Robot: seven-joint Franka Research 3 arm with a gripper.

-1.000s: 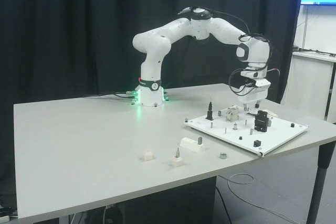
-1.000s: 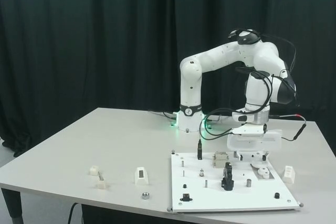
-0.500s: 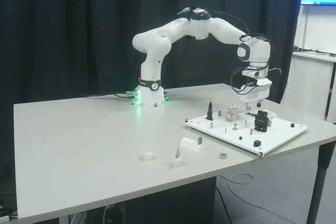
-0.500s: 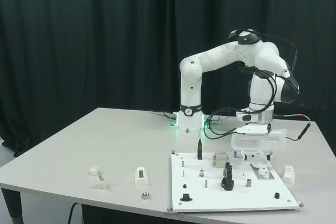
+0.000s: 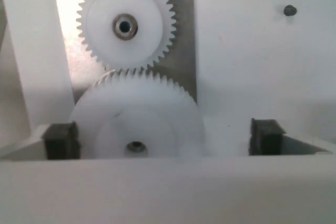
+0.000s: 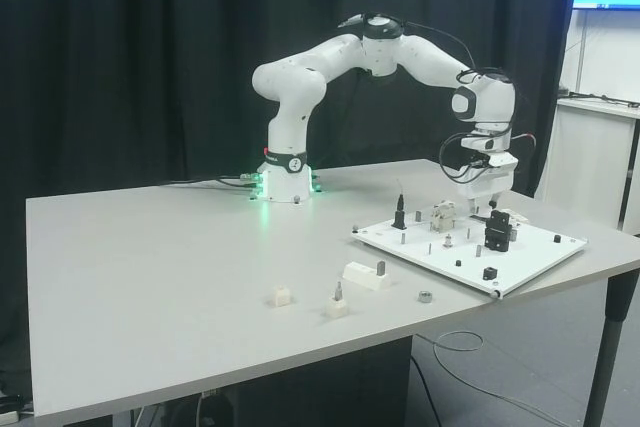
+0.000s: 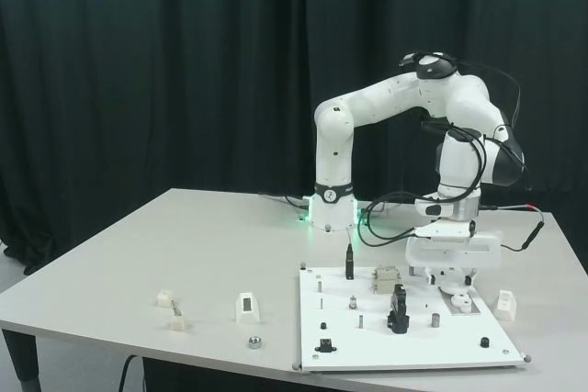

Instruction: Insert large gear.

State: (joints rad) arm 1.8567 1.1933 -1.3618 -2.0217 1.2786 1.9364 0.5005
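In the wrist view the white large gear (image 5: 137, 124) lies flat on the board, its hub hole over a peg, and its teeth mesh with a smaller white gear (image 5: 126, 26) on a metal shaft. My gripper (image 5: 164, 140) hangs just above, open, with the black pads (image 5: 61, 140) on either side of the large gear and not touching it. From the room views the gripper (image 6: 484, 199) (image 7: 447, 280) hovers over the far right part of the white board (image 6: 540, 247) (image 7: 413, 346). The large gear (image 7: 457, 298) shows below it.
On the board stand a black upright part (image 6: 498, 230), a black post (image 6: 399, 215) and several small pegs. On the grey table in front lie a white block (image 6: 365, 275), two small white pieces (image 6: 283, 296) and a nut (image 6: 425, 295).
The gripper has lifted a little off the board and shifted slightly to the right in the second room view. The gear stays on the board.
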